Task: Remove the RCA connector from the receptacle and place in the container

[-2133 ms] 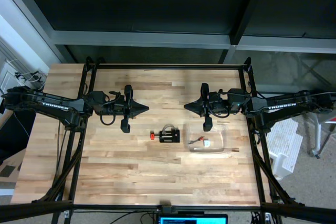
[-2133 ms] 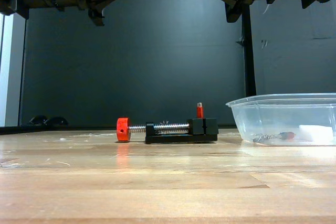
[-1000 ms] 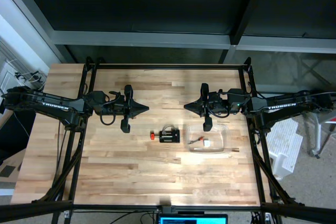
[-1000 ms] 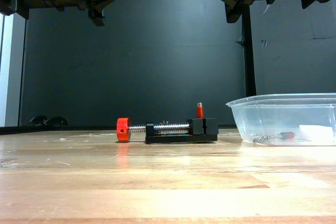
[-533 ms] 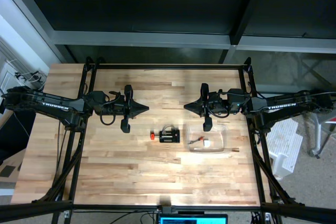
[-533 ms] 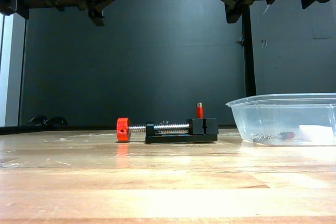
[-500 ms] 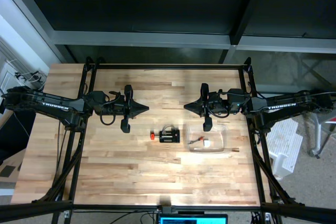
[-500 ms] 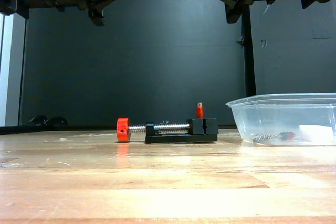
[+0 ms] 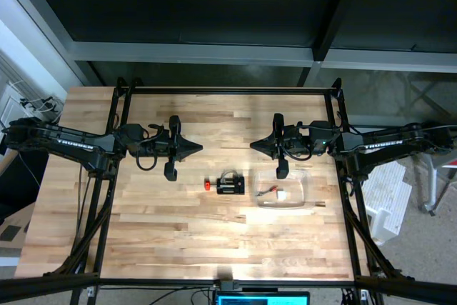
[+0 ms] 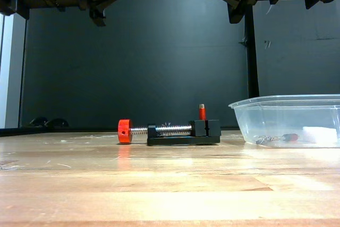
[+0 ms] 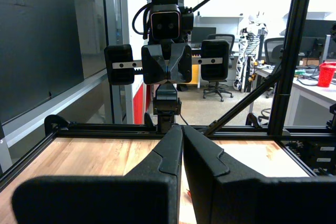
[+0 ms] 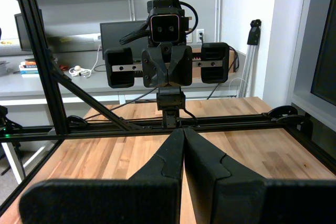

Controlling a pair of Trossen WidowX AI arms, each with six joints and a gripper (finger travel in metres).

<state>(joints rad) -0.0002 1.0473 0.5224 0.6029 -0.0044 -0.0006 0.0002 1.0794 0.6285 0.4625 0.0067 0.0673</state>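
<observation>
– Over the table [image 9: 178, 241], from above, we see the RCA connector [image 9: 268, 191] lying inside the container [image 9: 309, 192], apart from the receptacle [image 9: 230, 186]. What remains for us?
– Little, we judge: hold the left gripper [image 9: 198, 148] and right gripper [image 9: 253, 145] high, well clear of the container.
– Level with the table, the RCA connector [image 10: 287, 137] rests on the container's floor; both arms hang far above.
– Through our wrist cameras, left fingers [image 11: 170, 150] and right fingers [image 12: 173, 153] are pressed together, holding nothing. We'd make no descent.
</observation>
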